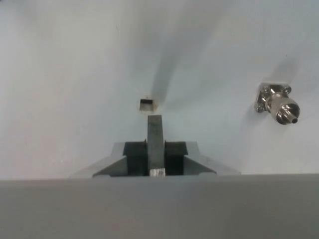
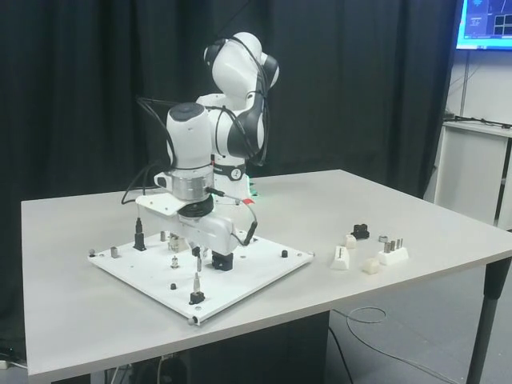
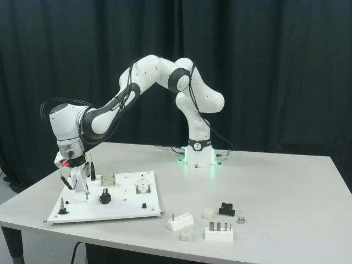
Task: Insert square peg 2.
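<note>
My gripper (image 1: pixel 155 158) is shut on a grey square peg (image 1: pixel 155 142), which points down at the white board (image 1: pixel 65 89). A small square hole (image 1: pixel 146 103) lies in the board just beyond the peg's tip; the tip hangs above the board and is not in the hole. In the first room view the gripper (image 2: pixel 197 240) holds the peg (image 2: pixel 197 253) over the near part of the board (image 2: pixel 256 268). In the second room view the gripper (image 3: pixel 80 179) hovers over the board's left part (image 3: pixel 126 212).
A metal threaded connector (image 1: pixel 278 105) stands on the board near the hole. Black fixtures (image 2: pixel 222 260) (image 3: pixel 104 197) and an upright pin on a black base (image 2: pixel 197 296) are close by. White peg holders (image 3: pixel 218 234) (image 2: pixel 392 252) and small parts sit on the grey table (image 2: pixel 320 200).
</note>
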Motion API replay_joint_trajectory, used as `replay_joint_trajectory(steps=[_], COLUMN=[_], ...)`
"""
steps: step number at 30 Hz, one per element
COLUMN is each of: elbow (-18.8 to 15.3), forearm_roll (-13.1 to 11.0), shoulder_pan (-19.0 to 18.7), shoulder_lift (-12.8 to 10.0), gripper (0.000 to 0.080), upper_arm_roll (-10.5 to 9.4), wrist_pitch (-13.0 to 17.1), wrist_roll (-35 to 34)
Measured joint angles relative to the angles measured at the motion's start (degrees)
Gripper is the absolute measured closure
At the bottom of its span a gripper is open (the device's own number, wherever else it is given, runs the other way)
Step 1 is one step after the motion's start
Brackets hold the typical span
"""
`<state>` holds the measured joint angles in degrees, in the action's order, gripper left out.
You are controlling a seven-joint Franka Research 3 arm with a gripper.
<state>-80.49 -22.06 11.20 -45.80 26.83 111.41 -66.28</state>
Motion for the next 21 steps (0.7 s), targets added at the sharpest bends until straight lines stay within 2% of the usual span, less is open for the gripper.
replay_joint_trajectory(steps=[21], elbow=[0.0], forearm_roll=[-0.03], shoulder_pan=[-0.44], shoulder_lift=[-0.65], gripper=[0.0734], upper_arm_roll=[0.01], wrist_pitch=[1.69], wrist_roll=[-1.6])
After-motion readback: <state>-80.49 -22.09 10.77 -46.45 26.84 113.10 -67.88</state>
